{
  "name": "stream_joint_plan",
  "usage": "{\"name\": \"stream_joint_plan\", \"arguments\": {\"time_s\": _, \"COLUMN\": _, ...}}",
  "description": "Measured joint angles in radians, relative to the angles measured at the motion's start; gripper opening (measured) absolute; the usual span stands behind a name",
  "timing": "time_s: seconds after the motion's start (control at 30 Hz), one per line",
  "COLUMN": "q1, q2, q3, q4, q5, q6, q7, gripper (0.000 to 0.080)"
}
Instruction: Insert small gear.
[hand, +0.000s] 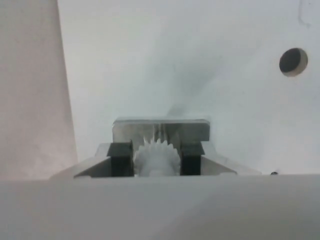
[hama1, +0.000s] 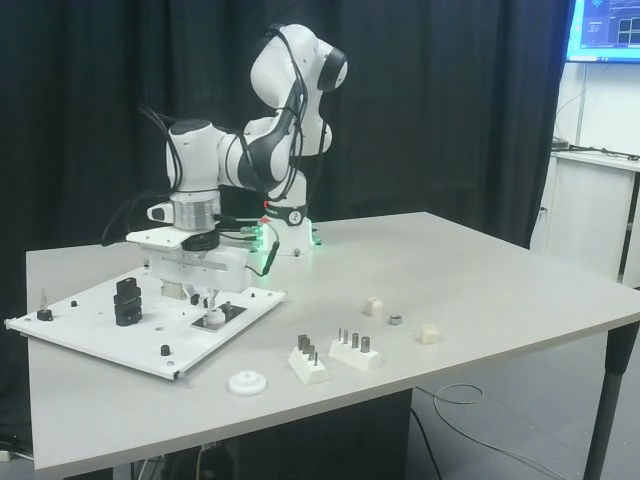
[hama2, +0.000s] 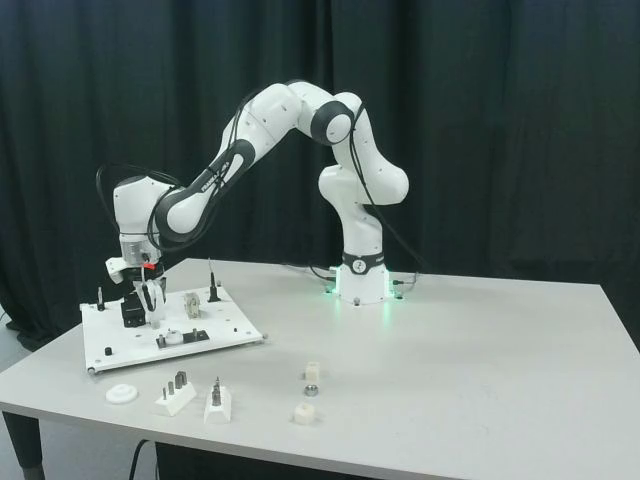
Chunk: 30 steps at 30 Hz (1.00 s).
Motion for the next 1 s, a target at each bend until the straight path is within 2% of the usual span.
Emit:
{"name": "stream_joint_plan", "arguments": {"time_s": 0.23, "q1": 0.013, "q2": -0.019, "q3": 0.0, "q4": -0.043, "q5": 0.0, "q6": 0.055, "q7": -0.001, "gripper": 0.0196}}
{"name": "stream_joint_plan", "arguments": {"time_s": 0.5, "q1": 0.021, "q2": -0.022, "q3": 0.0, "q4": -0.066, "q5": 0.0, "q6": 0.091, "q7": -0.001, "gripper": 0.0196}}
{"name": "stream_joint_plan", "arguments": {"time_s": 1.0, "q1": 0.022, "q2": -0.022, "q3": 0.003, "q4": -0.082, "q5": 0.0, "q6": 0.107, "q7": -0.001, "gripper": 0.0196}}
